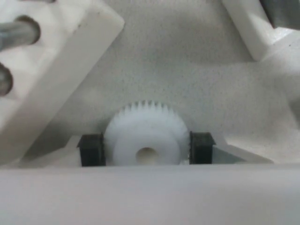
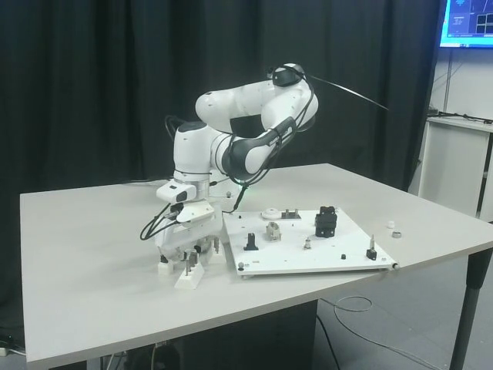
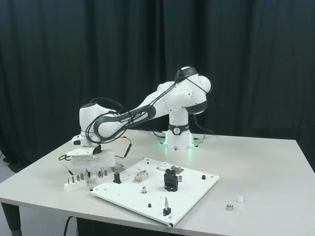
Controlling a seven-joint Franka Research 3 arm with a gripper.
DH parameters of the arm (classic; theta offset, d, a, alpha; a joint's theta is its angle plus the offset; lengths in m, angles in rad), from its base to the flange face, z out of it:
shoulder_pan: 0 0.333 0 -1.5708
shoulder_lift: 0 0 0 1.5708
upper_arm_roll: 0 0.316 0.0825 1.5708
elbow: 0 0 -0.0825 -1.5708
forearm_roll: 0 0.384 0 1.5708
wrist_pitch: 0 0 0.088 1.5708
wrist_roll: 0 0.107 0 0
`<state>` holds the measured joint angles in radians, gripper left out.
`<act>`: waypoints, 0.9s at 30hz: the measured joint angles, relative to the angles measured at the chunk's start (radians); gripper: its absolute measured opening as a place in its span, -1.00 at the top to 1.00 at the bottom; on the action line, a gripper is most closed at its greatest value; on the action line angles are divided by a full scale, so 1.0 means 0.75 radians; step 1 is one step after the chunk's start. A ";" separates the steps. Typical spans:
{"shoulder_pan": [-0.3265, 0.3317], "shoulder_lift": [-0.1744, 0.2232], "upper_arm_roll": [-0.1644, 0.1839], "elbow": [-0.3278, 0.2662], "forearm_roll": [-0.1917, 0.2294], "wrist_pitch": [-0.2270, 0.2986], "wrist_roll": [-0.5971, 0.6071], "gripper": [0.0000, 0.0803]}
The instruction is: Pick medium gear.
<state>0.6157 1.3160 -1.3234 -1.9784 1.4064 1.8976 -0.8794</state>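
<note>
As the white robot arm (image 3: 133,114) reaches low over the near-left part of the grey worktop (image 2: 85,254), its gripper (image 1: 147,149) sits right down at the surface, beside the white assembly board (image 2: 308,247) that carries several small black and metal fittings. In the wrist view, a white plastic toothed gear with a round centre hole (image 1: 146,138) lies flat on the worktop, directly between the two black fingers (image 1: 91,150). The fingers stand on opposite sides of the gear, set against its teeth or very nearly so; they look closed onto it, though whether they are truly gripping cannot be confirmed. A white block holder with metal pegs (image 1: 44,70) lies close by on one side, and the corner of another white block (image 1: 248,28) shows on the other side, well apart from the gear. From the room views the gear itself is hidden behind the gripper, and small white peg stands (image 3: 75,184) sit on the worktop just beside it. The step in hand appears to be the grasp itself: the gear is still on the worktop, not lifted. The next move likely calls for a firm squeeze on the toothed rim, then a straight upward lift, keeping clear of the peg holder nearby so nothing is knocked.
</note>
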 joint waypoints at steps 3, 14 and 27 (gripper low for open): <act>-0.001 0.000 -0.002 0.000 0.000 0.000 0.000 0.02; 0.005 -0.005 -0.050 0.000 -0.009 -0.036 0.000 0.02; 0.025 -0.005 -0.124 0.005 -0.027 -0.109 0.001 0.02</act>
